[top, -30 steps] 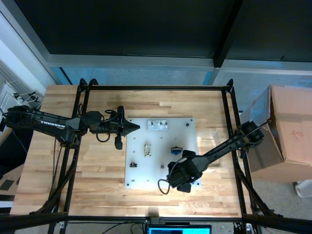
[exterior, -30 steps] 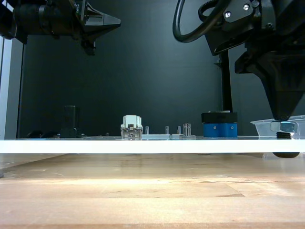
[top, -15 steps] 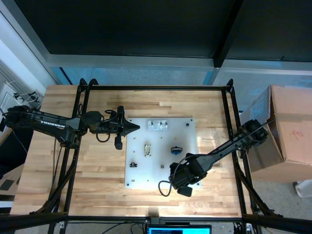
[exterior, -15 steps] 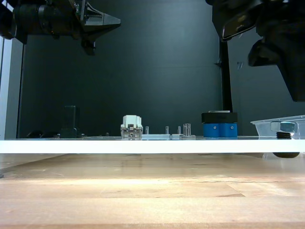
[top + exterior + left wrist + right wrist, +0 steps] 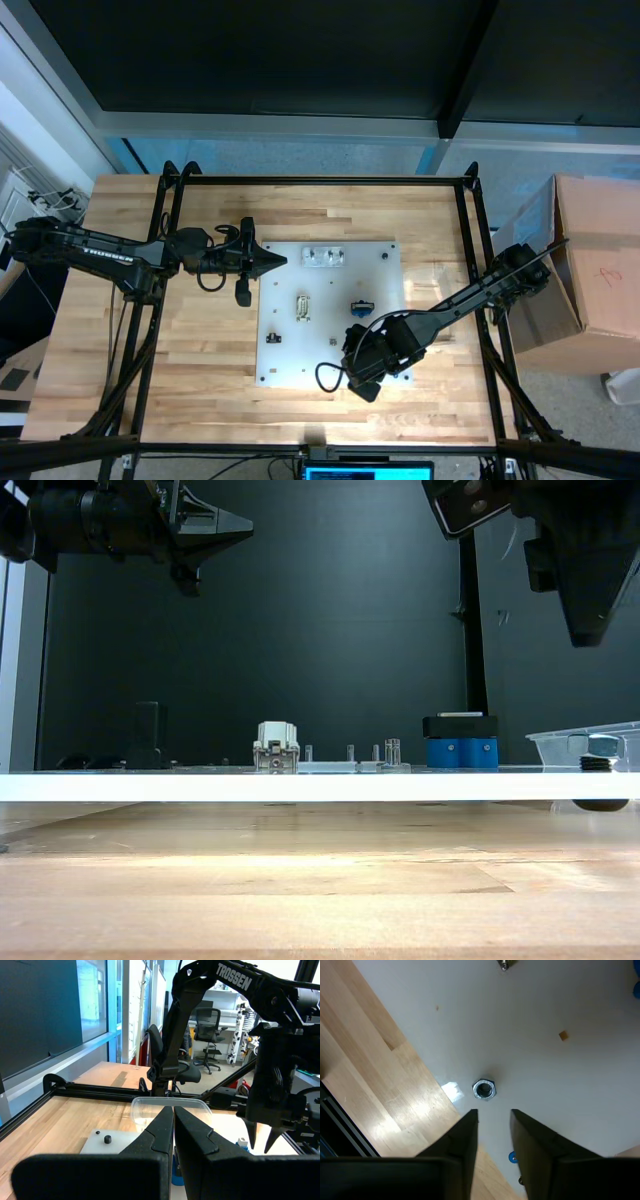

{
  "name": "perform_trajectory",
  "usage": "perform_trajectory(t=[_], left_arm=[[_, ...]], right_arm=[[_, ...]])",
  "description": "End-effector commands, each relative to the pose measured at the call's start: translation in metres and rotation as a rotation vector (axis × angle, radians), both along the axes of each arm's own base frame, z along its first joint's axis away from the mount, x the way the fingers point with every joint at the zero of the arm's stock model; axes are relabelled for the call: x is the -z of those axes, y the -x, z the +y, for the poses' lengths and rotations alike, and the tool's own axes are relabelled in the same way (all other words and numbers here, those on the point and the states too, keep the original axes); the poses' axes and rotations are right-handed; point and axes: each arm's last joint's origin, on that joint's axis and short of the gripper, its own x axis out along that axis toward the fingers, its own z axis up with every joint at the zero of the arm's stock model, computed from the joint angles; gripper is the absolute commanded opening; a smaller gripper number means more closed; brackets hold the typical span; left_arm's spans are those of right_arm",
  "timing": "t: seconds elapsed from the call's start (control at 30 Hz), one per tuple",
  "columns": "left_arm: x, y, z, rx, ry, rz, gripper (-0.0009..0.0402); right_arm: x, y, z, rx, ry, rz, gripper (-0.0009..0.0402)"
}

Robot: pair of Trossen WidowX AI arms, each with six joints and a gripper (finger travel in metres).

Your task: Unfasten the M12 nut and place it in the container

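Observation:
The small silver nut (image 5: 598, 745) sits on top of its black ribbed stud (image 5: 597, 764), with ribs showing below it. From above, the nut (image 5: 484, 1089) lies free on the white board (image 5: 560, 1005) near the board's edge. My right gripper (image 5: 492, 1115) hangs above it, open and empty, its fingertip (image 5: 585, 635) well clear of the nut. In the high view the right gripper (image 5: 372, 358) covers the nut. The clear container (image 5: 560, 742) stands behind the stud. My left gripper (image 5: 278, 261) hovers shut and empty at the board's left far edge.
A blue block (image 5: 460, 750) and a white connector (image 5: 276, 750) stand on the board. A black post (image 5: 468, 630) rises at the far right. A cardboard box (image 5: 590, 270) sits off the table's right side.
The right gripper has let go of the nut and risen away from it. The nut stays on its stud. The left arm has not moved.

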Motion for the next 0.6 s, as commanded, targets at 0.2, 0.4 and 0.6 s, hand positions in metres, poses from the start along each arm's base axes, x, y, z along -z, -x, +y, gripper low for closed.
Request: perform_trajectory(t=[0.2,0.4,0.6], left_arm=[[0.0,0.0,0.0,0.0,0.0,0.0,0.0],[0.0,0.0,0.0,0.0,0.0,0.0,0.0],[0.0,0.0,0.0,0.0,0.0,0.0,0.0]], right_arm=[[0.008,-0.009,-0.004,0.038,0.004,0.004,0.0185],[0.016,-0.013,-0.003,0.032,0.012,0.016,0.023],[0.024,-0.016,-0.002,0.035,0.011,0.015,0.024]])
